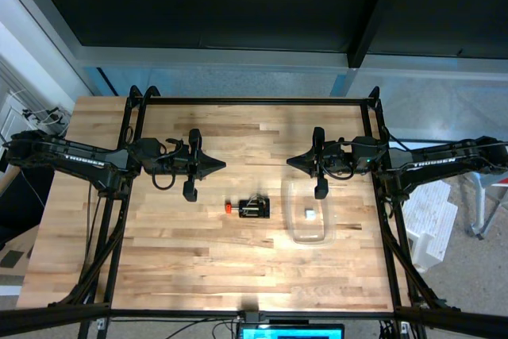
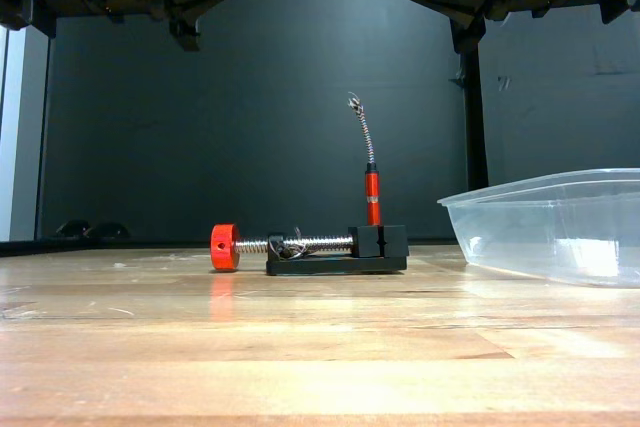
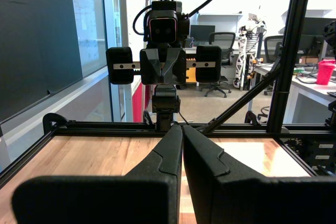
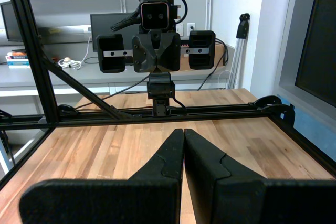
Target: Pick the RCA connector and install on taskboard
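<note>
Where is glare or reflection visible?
Low view: the red knob mirrors in the table. Left wrist view: it glares past the shut left pincer, raised left of the taskboard. High view: evenly lit; shut right pincer raised near the tray's far rim.

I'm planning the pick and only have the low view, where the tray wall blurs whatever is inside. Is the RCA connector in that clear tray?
Observer: Yes. The high view shows the RCA connector lying alone near the middle of the clear tray.
Operator: Which gripper is closer to it?
Observer: The right gripper. Its tip hangs near the tray's far left corner, while the left gripper is on the other side of the taskboard.
Operator: Are they open?
Observer: No. Each wrist view shows that arm's fingers closed together, holding nothing.
</note>
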